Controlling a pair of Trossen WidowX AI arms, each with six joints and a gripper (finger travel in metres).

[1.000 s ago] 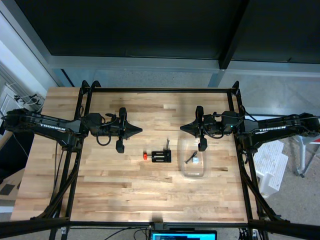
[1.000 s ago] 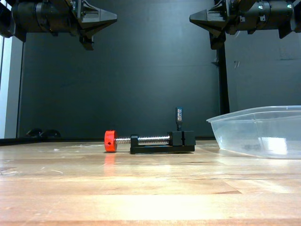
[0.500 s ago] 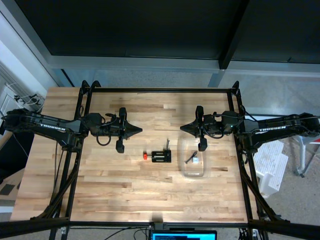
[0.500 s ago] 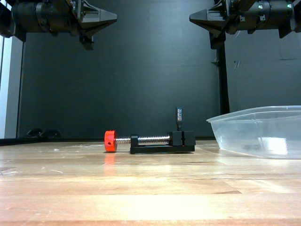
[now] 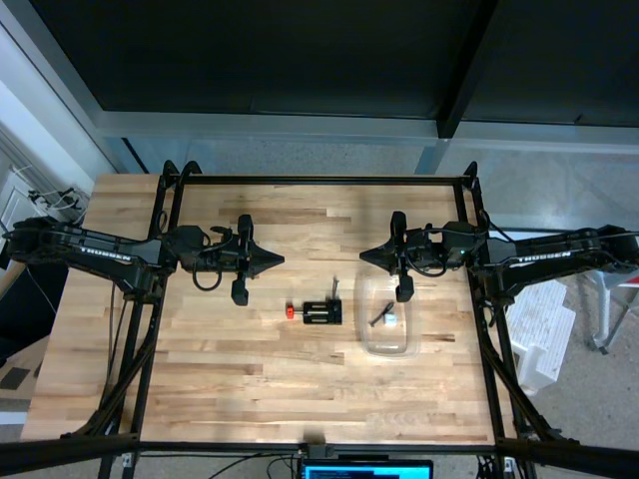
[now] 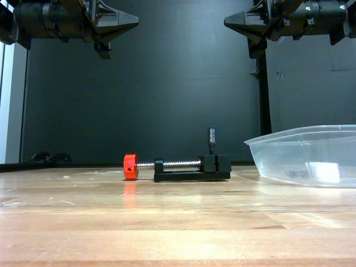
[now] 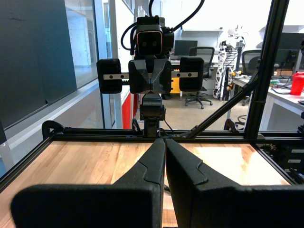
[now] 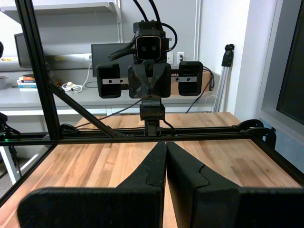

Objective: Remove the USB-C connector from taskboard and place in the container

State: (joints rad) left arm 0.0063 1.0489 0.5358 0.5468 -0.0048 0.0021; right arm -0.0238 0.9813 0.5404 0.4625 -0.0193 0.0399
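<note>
The taskboard (image 5: 319, 312) sits mid-table, a black vise-like fixture (image 6: 192, 168) with a red-orange knob (image 6: 130, 166) and a thin upright pin (image 6: 211, 139). Just to its right is the clear container (image 5: 387, 342), also seen from the side (image 6: 311, 156). Inside it lies a small dark stick, the USB-C connector (image 5: 377, 318), beside a whitish block (image 5: 391, 317). My left gripper (image 5: 282, 259) hovers high above the table's left half, shut and empty (image 7: 165, 140). My right gripper (image 5: 361, 255) hangs high just behind the container, shut and empty (image 8: 166, 142).
Black frame rails (image 5: 319, 181) run around the wooden table (image 5: 250, 379). Each wrist view looks straight across at the other arm's gripper (image 7: 150, 76) (image 8: 149, 78). A laptop edge (image 5: 366, 467) shows at the near side.
</note>
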